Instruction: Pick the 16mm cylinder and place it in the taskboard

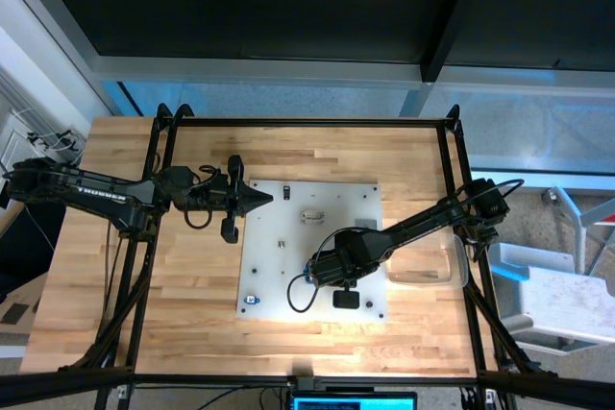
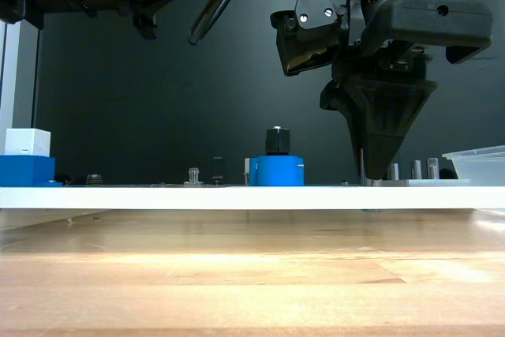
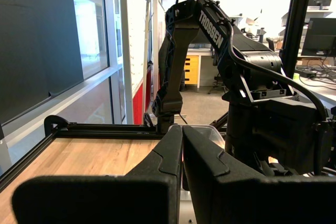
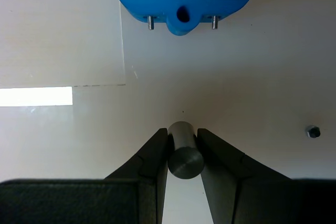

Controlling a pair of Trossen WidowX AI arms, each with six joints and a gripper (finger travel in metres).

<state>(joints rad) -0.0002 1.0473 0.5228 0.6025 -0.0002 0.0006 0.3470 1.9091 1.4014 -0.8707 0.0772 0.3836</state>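
Observation:
The 16mm cylinder (image 4: 185,158), a short grey metal peg, is clamped upright between the fingers of my right gripper (image 4: 182,132). That gripper (image 1: 338,280) points straight down over the near right part of the white taskboard (image 1: 288,266), its tips (image 2: 379,170) close above the board's surface (image 2: 237,197). Whether the peg touches the board I cannot tell. A blue fitting (image 4: 182,3) lies on the board just beyond the peg. My left gripper (image 1: 258,197) hangs high over the board's left edge, shut and holding nothing (image 3: 182,132).
A clear plastic tray (image 1: 452,271) sits off the board's right edge (image 2: 481,159). On the board stand a blue connector with a black cap (image 2: 276,165), small posts (image 2: 416,168) and a blue and white block (image 2: 26,165). A black frame (image 1: 307,123) rings the wooden table.

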